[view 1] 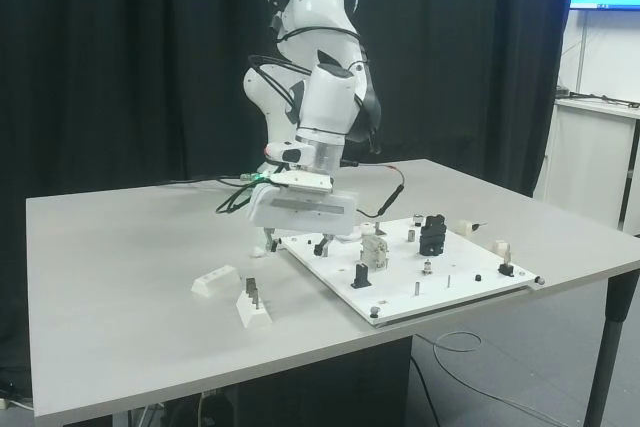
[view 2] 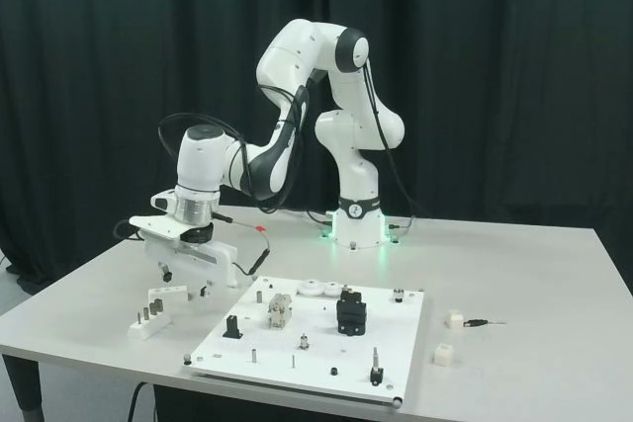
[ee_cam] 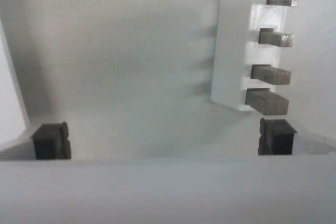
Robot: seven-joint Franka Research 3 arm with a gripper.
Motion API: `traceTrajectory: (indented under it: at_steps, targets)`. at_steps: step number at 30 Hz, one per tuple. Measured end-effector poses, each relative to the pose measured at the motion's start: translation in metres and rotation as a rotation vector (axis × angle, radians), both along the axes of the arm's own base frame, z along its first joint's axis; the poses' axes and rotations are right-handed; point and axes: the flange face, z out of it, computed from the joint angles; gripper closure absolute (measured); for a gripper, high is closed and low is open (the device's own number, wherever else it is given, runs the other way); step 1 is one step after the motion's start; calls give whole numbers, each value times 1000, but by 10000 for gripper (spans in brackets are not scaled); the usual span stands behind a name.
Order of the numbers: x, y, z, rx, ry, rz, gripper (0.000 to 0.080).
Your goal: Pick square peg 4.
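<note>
A white holder block (ee_cam: 231,51) carries several grey square pegs (ee_cam: 268,100) standing in a row. It appears in the first room view as the holder block (view 1: 252,304) near the table's front, and in the second room view as the holder block (view 2: 148,321) at the left. My gripper (ee_cam: 163,139) is open, its black fingertips (ee_cam: 51,141) set wide apart with only bare table between them. The holder lies off to one side of the gap, beyond one fingertip. The gripper (view 1: 295,244) hovers low over the table, apart from the pegs; it shows as the gripper (view 2: 185,282) just above and behind the holder.
A white assembly board (view 1: 450,287) with black and white fixtures lies beside the gripper. A second white block (view 1: 214,279) rests close to the peg holder. Small white blocks (view 2: 444,353) sit at the table's right side. A cable (view 1: 392,187) trails behind the arm.
</note>
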Motion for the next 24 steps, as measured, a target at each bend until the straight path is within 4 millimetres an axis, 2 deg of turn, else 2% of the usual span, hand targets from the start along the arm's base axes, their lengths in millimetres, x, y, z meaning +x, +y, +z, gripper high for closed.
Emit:
traceTrajectory:
  at_steps: [24]
  targets:
    - [4, -7, 10, -5, -1, 17, 3]
